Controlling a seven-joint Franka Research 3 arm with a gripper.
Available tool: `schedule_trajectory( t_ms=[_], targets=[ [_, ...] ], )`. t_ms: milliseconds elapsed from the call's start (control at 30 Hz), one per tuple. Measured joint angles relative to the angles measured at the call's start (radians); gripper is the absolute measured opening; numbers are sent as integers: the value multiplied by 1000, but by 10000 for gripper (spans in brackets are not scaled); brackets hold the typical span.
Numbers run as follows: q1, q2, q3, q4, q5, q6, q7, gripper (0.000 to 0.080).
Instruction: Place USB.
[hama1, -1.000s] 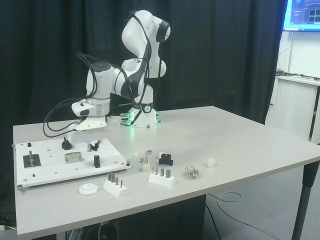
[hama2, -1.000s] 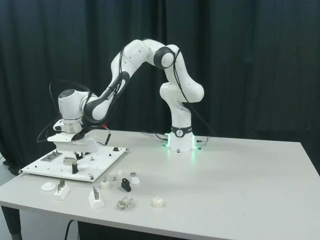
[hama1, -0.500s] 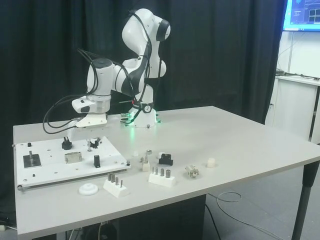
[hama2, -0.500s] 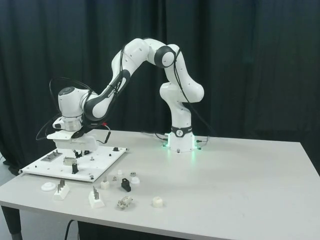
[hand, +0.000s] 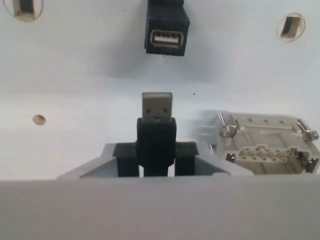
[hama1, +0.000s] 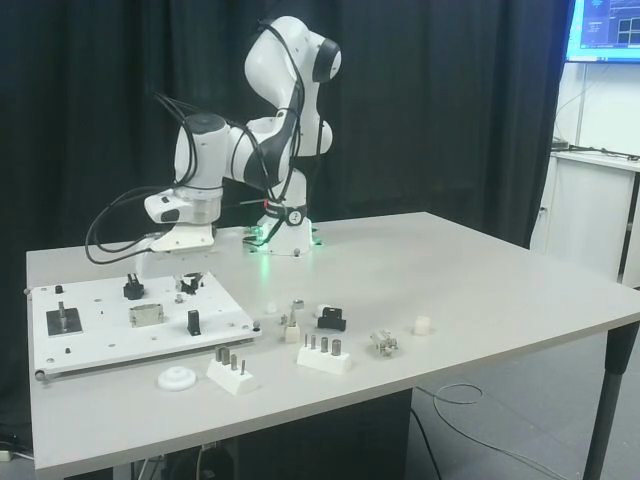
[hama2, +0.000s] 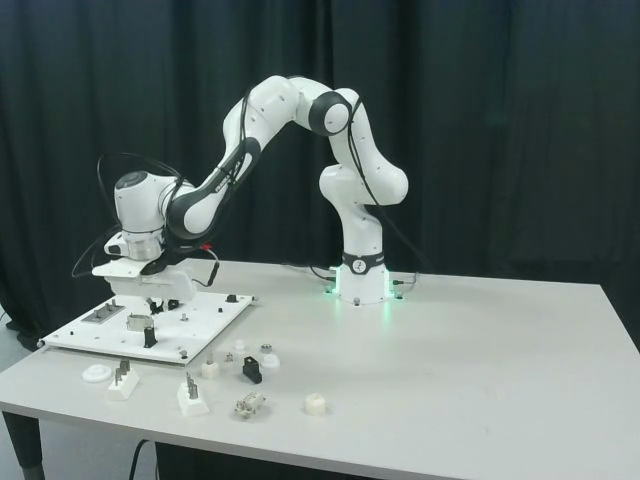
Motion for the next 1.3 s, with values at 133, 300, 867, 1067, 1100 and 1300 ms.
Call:
schedule_trajectory(
  t_ms=[133, 300, 867, 1067, 1100, 1300],
  targets=[
    [9, 0, 0, 8, 0, -14, 31, 149],
    [26, 0, 0, 21, 0, -42, 84, 149],
    [106, 0, 20, 51, 6, -187, 384, 149],
    [119, 0, 43, 65, 7, -240, 480, 149],
    [120, 0, 49, 69, 8, -250, 497, 149],
    [123, 0, 84, 88, 17, -313, 585, 149]
  ],
)
